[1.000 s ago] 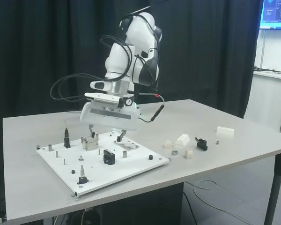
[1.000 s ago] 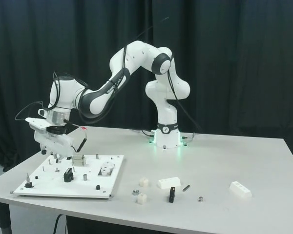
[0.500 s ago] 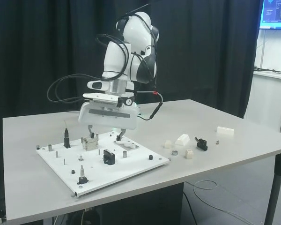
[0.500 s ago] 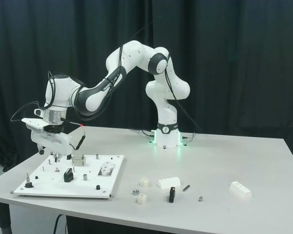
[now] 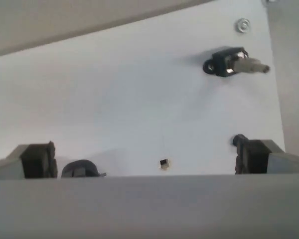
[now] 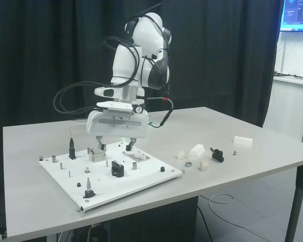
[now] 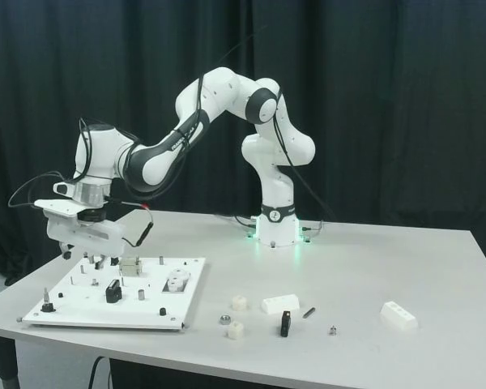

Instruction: Remove square peg 1.

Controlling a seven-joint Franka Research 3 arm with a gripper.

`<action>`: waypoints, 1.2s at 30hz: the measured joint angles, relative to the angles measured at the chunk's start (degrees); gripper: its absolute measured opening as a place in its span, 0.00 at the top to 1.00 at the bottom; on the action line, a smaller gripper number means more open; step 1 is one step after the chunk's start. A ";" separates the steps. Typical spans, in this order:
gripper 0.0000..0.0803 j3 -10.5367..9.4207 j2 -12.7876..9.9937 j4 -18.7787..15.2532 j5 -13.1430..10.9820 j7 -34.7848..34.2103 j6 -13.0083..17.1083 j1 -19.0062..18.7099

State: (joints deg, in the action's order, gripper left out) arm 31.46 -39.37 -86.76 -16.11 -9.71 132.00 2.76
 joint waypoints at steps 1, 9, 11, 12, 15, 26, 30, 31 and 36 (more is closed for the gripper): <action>0.00 -0.13 0.00 0.00 -0.01 1.07 -0.08 0.02; 0.00 -0.62 0.00 0.36 -0.07 7.07 -1.75 0.02; 0.00 -0.61 0.03 0.54 -0.07 7.63 -2.22 0.02; 0.00 -0.60 0.05 0.61 -0.07 7.78 -2.39 0.03; 0.00 -0.42 0.12 0.90 -0.03 7.83 -3.01 0.03; 0.00 0.45 0.46 1.92 0.55 12.37 -5.66 0.87; 0.00 0.45 0.92 1.92 0.81 14.90 -6.68 1.24; 0.00 0.45 1.02 1.92 0.85 15.42 -6.91 1.32; 0.00 0.49 1.51 1.90 1.14 17.31 -9.34 1.63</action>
